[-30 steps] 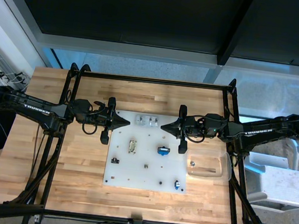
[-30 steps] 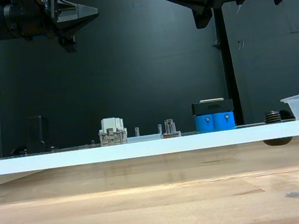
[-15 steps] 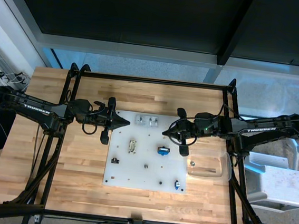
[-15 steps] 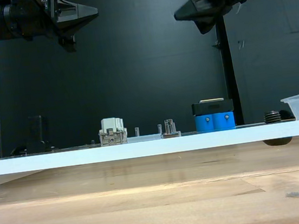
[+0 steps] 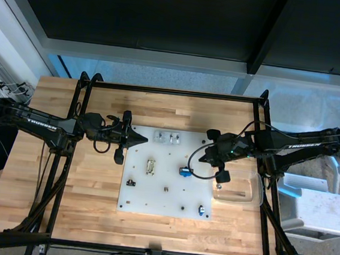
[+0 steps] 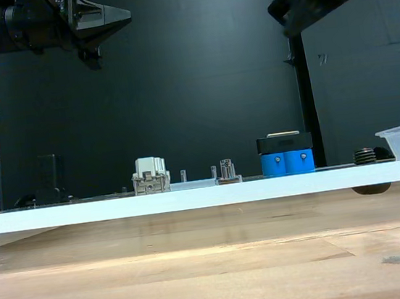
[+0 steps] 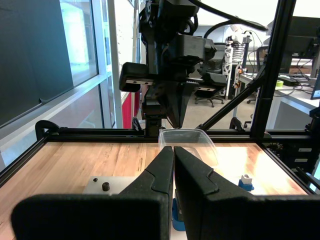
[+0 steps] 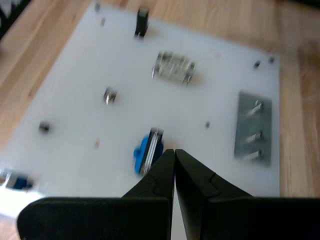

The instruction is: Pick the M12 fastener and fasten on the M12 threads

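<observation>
The M12 fastener is a tiny silver speck (image 5: 218, 185) lying inside the clear tray (image 5: 249, 195) off the board's right edge. Its black stud (image 5: 183, 208) (image 6: 363, 155) (image 8: 44, 127) stands bare near the board's near right edge, ribs showing. My right gripper (image 5: 202, 159) (image 6: 276, 13) (image 8: 174, 156) hangs high over the board's right side, shut and holding nothing, tilted down toward the blue connector (image 8: 147, 152). My left gripper (image 5: 146, 140) (image 6: 128, 14) (image 7: 173, 156) is parked high over the board's far left edge, shut and holding nothing.
On the white board (image 5: 137, 190) stand a white connector (image 5: 150, 166), a blue connector (image 5: 185, 171), a silver post (image 5: 166, 189), a metal plate (image 5: 166, 138) and a small blue part (image 5: 201, 210). A black frame (image 5: 173, 92) borders the wooden table.
The right arm has swung back toward the right and nearer, with its gripper tipped downward over the blue connector. The left arm has not moved.
</observation>
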{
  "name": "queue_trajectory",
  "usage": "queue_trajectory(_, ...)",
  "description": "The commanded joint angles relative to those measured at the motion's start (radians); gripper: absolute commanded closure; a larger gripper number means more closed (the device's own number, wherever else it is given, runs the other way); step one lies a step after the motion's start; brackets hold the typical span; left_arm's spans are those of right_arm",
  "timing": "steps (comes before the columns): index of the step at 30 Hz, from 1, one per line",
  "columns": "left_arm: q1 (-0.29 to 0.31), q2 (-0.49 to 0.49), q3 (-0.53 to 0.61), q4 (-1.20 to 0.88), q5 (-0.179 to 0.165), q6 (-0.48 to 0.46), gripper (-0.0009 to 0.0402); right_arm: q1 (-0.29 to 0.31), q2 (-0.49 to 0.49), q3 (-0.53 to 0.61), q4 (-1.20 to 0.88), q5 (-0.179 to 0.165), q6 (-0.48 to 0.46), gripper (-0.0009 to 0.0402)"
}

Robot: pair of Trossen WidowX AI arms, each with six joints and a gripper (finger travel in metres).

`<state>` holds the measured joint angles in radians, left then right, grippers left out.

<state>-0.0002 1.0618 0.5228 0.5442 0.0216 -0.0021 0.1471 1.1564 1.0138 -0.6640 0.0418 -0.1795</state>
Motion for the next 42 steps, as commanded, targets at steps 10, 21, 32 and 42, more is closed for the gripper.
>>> queue_trajectory(10, 0.000, 0.000, 0.000, 0.000, 0.000, 0.000, 0.0393, 0.089, 0.013, 0.059, -0.344, 0.020, -0.032, 0.0393)
queue_trajectory(21, 0.000, 0.000, 0.000, 0.000, 0.000, 0.000, 0.0393, 0.195, 0.104, 0.058, -0.580, 0.018, -0.126, 0.0393)
queue_trajectory(32, 0.000, 0.000, 0.000, 0.000, 0.000, 0.000, 0.0393, 0.273, 0.239, 0.058, -0.549, 0.016, -0.153, 0.0392)
queue_trajectory(42, 0.000, 0.000, 0.000, 0.000, 0.000, 0.000, 0.0393, 0.290, 0.278, 0.053, -0.479, -0.016, -0.235, 0.0323)
